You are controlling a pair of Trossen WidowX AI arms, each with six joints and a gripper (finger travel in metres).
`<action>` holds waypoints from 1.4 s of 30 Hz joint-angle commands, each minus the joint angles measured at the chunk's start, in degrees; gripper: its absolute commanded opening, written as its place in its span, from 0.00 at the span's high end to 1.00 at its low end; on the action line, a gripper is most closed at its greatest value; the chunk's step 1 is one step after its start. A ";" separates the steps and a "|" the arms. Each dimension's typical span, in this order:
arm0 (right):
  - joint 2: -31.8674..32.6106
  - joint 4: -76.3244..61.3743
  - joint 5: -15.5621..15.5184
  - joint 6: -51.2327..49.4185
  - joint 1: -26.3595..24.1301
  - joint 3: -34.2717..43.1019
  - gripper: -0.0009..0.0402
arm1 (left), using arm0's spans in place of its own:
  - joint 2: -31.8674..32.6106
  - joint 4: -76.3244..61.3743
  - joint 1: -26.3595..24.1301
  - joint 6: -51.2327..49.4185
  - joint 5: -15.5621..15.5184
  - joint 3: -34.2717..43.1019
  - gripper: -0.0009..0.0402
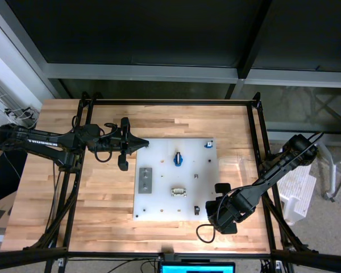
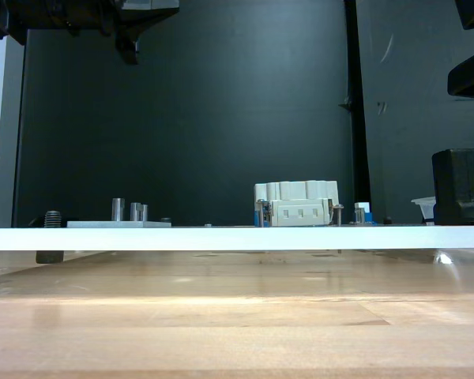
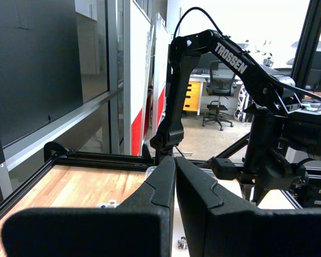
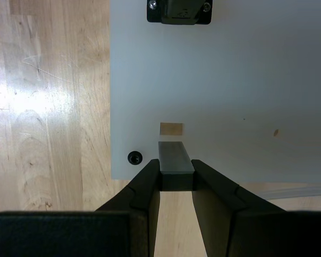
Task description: Pick the 16mm bar and install on taskboard
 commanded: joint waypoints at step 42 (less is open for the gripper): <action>-8.55 -6.21 0.07 -0.13 0.72 2.49 0.43 | 0.02 0.00 0.02 0.02 0.00 0.00 0.98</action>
